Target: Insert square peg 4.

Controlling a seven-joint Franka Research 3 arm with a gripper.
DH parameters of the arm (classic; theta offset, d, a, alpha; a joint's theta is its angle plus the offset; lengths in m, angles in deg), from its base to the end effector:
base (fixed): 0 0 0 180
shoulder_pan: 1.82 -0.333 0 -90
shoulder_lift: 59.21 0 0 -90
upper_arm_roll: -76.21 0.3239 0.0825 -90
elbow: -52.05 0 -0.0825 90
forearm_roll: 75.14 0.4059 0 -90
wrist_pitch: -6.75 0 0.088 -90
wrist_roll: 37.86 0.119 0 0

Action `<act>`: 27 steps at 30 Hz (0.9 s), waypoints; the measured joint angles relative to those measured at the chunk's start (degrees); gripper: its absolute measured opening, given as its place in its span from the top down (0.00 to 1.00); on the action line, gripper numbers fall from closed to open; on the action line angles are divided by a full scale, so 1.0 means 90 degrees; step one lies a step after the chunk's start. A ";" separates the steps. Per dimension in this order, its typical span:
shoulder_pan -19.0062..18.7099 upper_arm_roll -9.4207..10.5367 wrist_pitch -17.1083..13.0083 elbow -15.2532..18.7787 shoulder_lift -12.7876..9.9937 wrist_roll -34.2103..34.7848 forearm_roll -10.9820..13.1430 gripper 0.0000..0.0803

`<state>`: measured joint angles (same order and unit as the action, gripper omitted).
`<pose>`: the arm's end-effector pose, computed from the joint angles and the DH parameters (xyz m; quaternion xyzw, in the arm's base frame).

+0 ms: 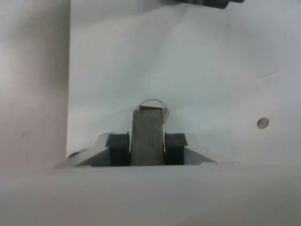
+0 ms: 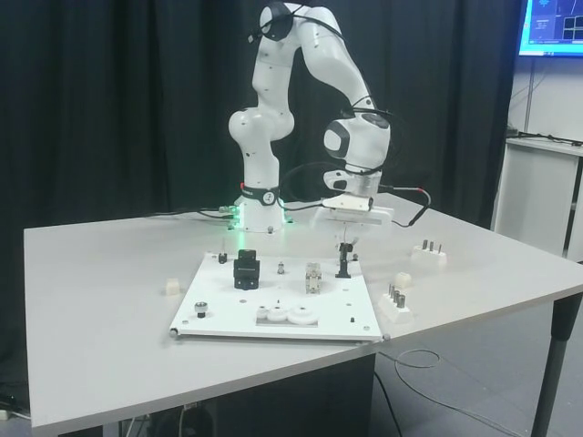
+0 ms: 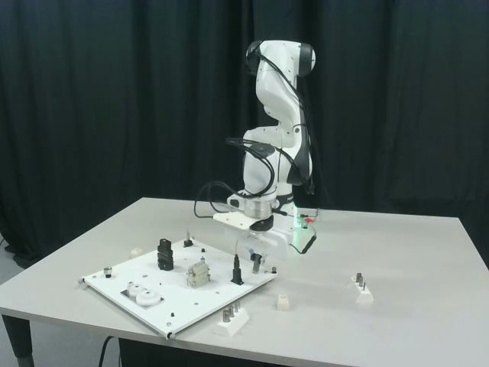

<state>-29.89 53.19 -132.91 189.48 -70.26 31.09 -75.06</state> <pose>0.4949 0.0377 0.2089 0.8460 -0.5274 -0.0329 0.0714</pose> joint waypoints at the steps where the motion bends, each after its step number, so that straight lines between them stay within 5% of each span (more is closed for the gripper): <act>1: 0.0003 0.0000 -0.0008 0.0002 -0.0007 0.0000 0.0000 0.81; 27: 0.0097 0.0076 -0.0085 0.0057 -0.0080 0.0000 0.0003 0.81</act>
<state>-29.02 53.87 -133.67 189.99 -70.98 31.09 -75.03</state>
